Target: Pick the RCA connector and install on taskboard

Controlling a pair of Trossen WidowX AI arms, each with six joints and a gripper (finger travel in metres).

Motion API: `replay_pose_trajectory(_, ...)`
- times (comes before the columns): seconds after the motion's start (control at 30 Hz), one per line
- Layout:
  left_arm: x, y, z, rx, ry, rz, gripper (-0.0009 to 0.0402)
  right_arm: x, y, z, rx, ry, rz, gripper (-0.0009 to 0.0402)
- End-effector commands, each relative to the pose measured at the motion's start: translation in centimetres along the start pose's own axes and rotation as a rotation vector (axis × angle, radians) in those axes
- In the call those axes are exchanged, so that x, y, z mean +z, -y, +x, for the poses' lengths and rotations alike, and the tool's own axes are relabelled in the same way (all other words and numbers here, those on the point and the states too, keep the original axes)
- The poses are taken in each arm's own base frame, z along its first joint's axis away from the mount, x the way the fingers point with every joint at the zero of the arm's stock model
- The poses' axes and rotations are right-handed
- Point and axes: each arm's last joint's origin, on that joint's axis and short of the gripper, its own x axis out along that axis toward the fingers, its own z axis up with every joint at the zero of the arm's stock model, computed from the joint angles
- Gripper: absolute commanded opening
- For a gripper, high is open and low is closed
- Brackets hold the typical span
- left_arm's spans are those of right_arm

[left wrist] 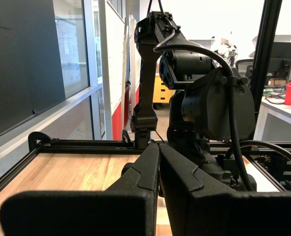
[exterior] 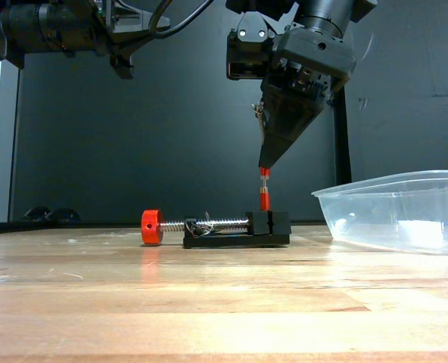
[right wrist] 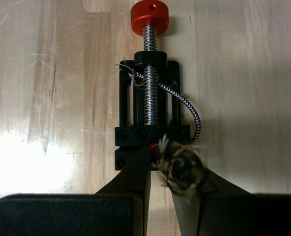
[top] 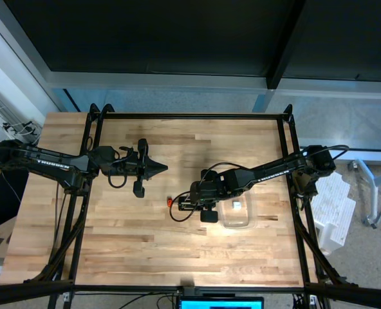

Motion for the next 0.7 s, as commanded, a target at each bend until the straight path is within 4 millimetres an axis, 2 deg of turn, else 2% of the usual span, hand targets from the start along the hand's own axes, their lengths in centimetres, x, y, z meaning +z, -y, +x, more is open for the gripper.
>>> replay_pose_trajectory(0.03,0.0,0.0,0.0,0.000,0.000,0.000,0.0000,0.0,0.0,0.0,0.000,0.004,0.001,0.0006)
replay_pose_trajectory(0.7,0.0,0.0,0.0,0.000,0.000,0.000,0.0000,0.0,-0.1,1.2,-0.005,-0.017,-0.001,0.0006)
